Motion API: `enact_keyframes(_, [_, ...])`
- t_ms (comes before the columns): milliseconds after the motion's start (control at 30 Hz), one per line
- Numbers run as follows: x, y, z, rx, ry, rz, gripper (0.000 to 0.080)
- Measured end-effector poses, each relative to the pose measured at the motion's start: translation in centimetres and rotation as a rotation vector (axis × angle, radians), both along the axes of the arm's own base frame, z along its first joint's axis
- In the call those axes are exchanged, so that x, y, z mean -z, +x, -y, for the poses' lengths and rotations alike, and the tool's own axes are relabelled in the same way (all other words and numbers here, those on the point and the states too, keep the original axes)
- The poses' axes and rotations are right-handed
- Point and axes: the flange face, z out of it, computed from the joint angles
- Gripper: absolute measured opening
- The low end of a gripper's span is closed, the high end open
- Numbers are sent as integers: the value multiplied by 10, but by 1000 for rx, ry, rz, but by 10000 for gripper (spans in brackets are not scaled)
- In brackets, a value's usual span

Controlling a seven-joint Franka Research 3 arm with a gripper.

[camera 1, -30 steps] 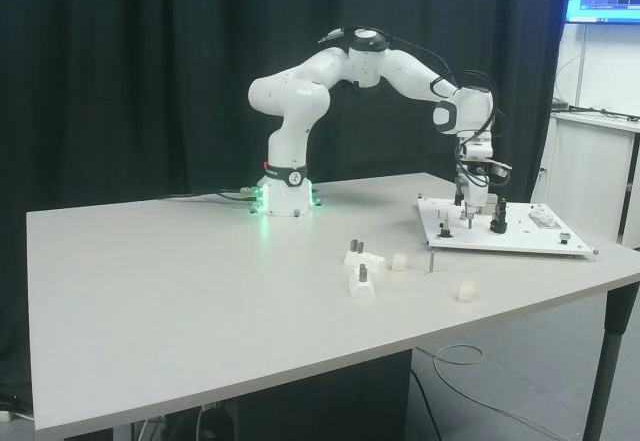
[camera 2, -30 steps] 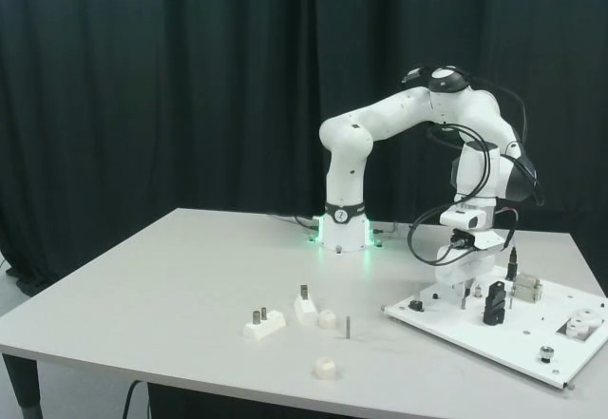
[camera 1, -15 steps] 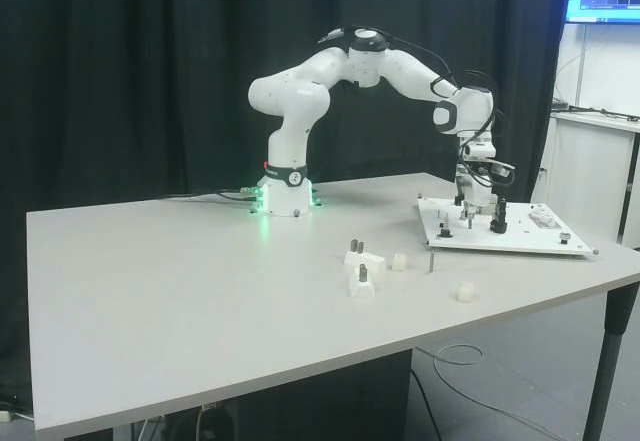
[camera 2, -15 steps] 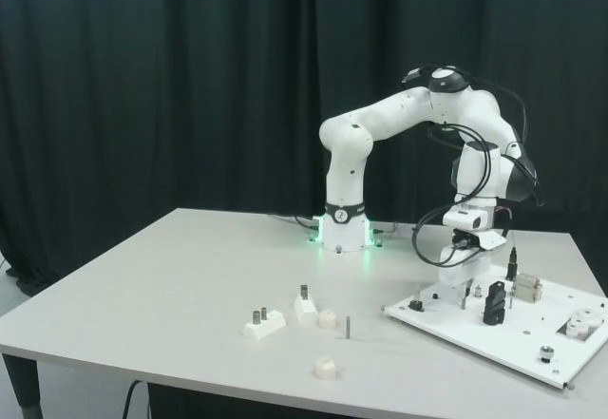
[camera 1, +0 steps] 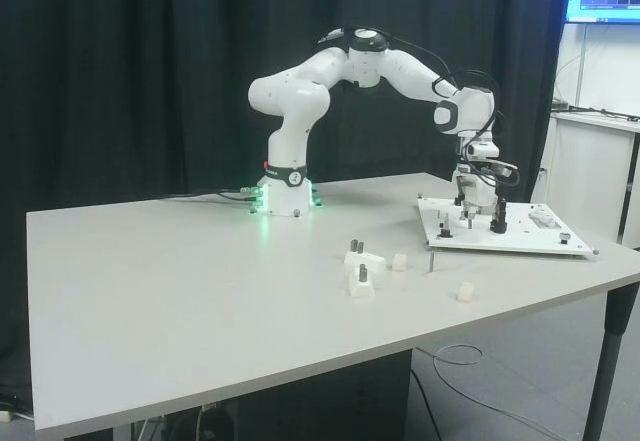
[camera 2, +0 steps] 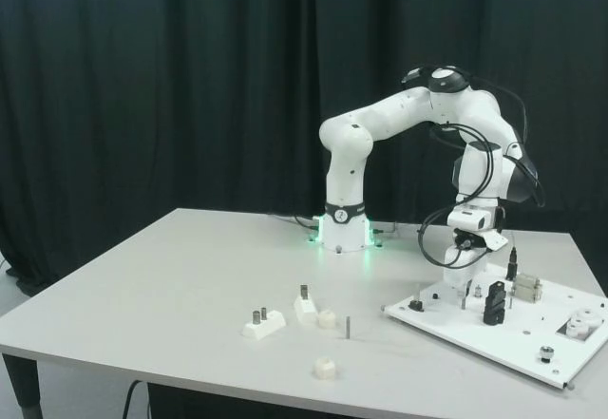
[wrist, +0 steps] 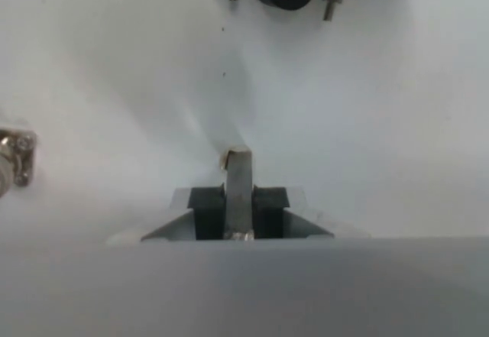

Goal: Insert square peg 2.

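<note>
My gripper (wrist: 238, 216) is shut on a grey square peg (wrist: 238, 188), which stands upright between the black finger pads (wrist: 205, 212). The peg's tip hangs just above the white task board (wrist: 367, 123); I cannot tell whether it touches. In the first room view the gripper (camera 1: 478, 201) hovers over the near left part of the board (camera 1: 530, 240). The second room view shows the gripper (camera 2: 463, 284) low over the board (camera 2: 518, 335), beside a black fixture (camera 2: 494, 303).
A black fixture (camera 1: 497, 219) and other small parts stand on the board. On the table lie two white blocks with pegs (camera 1: 365, 258) (camera 1: 362, 281), two small white pieces (camera 1: 399, 261) (camera 1: 465, 291) and a thin upright pin (camera 1: 431, 260). A metal connector (wrist: 11, 157) sits on the board.
The wrist has shifted slightly and risen a little over the board. The peg stays in the gripper.
</note>
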Motion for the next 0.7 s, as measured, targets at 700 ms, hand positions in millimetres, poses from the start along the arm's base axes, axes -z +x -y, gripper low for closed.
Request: enact_keyframes(700, [0, 1, 3, 92, 8, -4, 75])
